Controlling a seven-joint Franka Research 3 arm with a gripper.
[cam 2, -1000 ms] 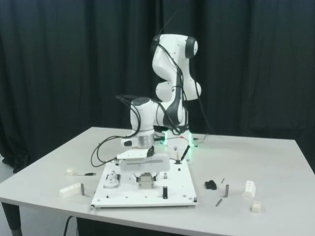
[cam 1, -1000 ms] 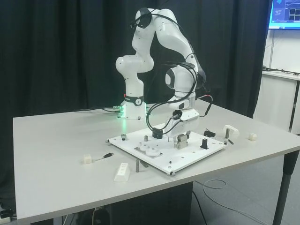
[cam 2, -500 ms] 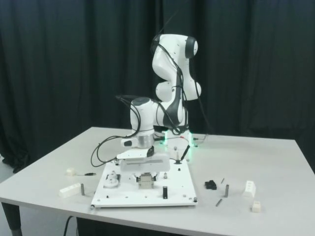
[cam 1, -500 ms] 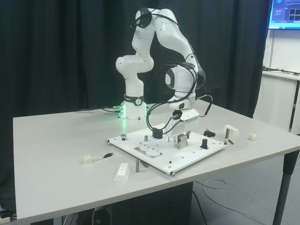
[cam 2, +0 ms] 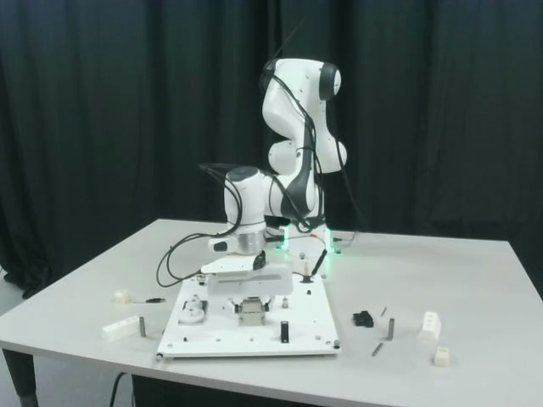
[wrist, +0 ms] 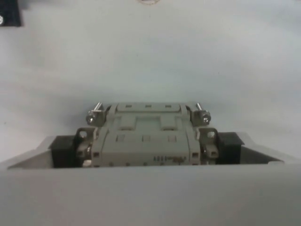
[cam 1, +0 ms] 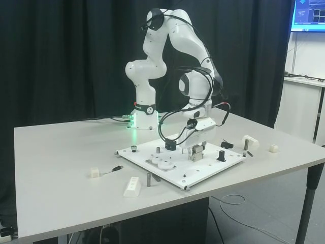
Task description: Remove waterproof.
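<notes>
Nothing on the table [cam 1: 56, 152] has shifted since the earlier frames; only the arm's wrist appears to have settled very slightly lower over the white board [cam 1: 210, 170]. The waterproof connector [wrist: 148, 136] sits upright on the white board, near the board's middle, seated in its holder. The gripper [cam 2: 249, 297] stands directly above it, pointing straight down, so the connector lies immediately below, between the two black fingers [wrist: 63, 150]. In the wrist view the connector's long axis runs from one finger to the other, and each finger stands just beside one end of the body. Whether the fingers press on the ends or stand just clear of them cannot be told. Judgement: extraction calls for a firm clamp on the two ends, then a straight vertical lift.
</notes>
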